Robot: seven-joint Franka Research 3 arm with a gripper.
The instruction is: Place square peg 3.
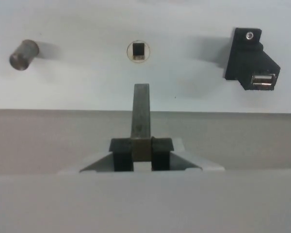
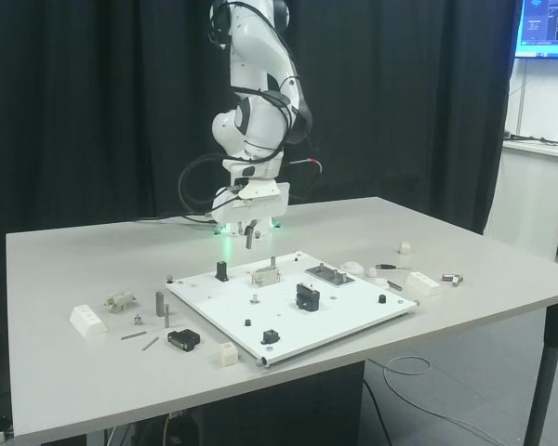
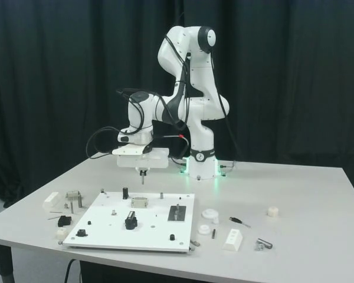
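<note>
Peg (image 1: 140,116) is held upright, clamped in the end effector (image 1: 141,154) above the white board (image 1: 184,92), its tip directed at the square hole (image 1: 137,51) at 12 o'clock, so that insertion is aligned.

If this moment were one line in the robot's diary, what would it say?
gripper: shut on square peg | position: above the white board's edge, clear of it | square hole: empty | peg: not yet inserted
</note>
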